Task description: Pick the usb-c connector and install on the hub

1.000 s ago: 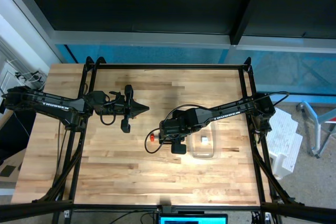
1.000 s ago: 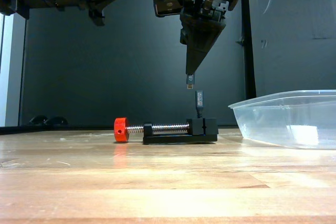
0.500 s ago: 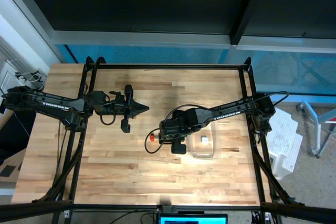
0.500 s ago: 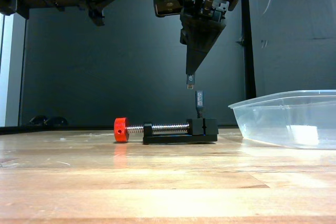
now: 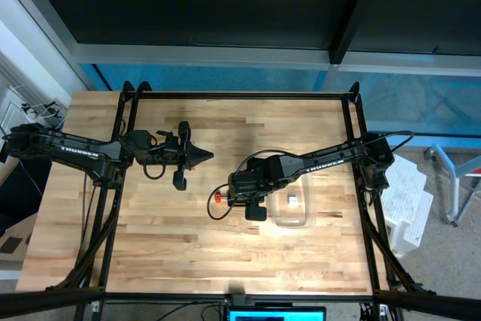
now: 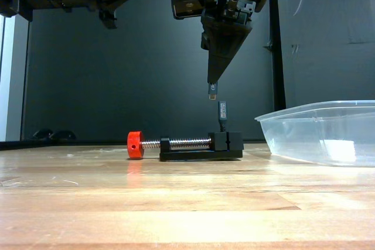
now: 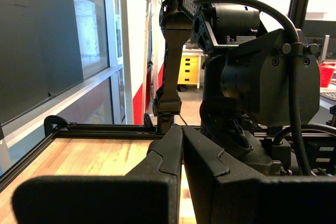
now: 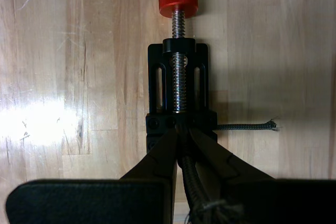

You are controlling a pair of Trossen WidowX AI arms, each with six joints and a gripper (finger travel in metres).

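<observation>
Half done: right gripper (image 6: 211, 81) clasps the usb-c connector (image 6: 212, 93) just above the clamped hub (image 6: 222, 111), insertion pending; left gripper (image 5: 209, 156) hangs clenched, empty, well aside.

The table (image 5: 150, 246) is made of light wood strips, and a bright spot of light (image 8: 37, 124) shines on it. Behind the table is a dark wall (image 6: 146, 57), and the floor (image 5: 421, 103) beside it looks blue. Farther off in the room are big windows (image 7: 89, 24) and a yellow cabinet (image 7: 189, 72) with drawers.
</observation>
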